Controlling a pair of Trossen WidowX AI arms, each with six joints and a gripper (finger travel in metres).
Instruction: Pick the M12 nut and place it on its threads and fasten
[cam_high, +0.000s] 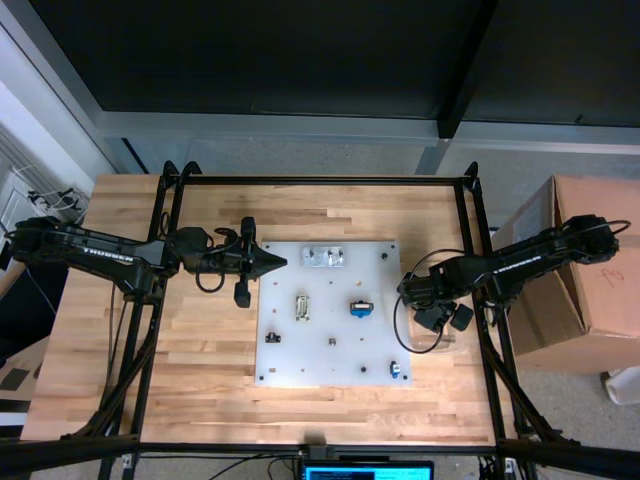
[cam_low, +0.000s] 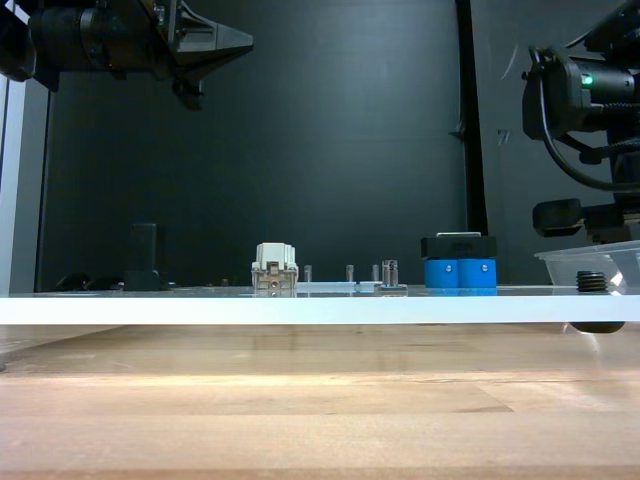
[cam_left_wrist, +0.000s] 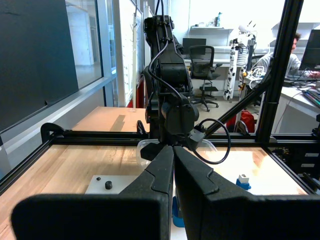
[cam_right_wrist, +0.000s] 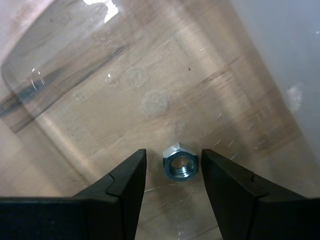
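Right gripper (cam_right_wrist: 172, 154) hangs low in the clear tray (cam_right_wrist: 90, 70), fingers apart, either side of the silver nut (cam_right_wrist: 180, 163), not touching it. Nut lies flat and free on the tray floor. Stud (cam_low: 592, 282) stands bare, ribs showing. Left gripper (cam_high: 272, 262): fingers together, raised above the white board (cam_high: 290, 370), at its left edge.

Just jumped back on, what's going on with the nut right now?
The right end effector hangs over the clear tray beside the white board, its fingers open on either side of the silver nut. The nut lies flat and free on the tray floor. The black stud on the board is bare, ribs showing. The left end effector hovers shut above the board's left edge, holding nothing.
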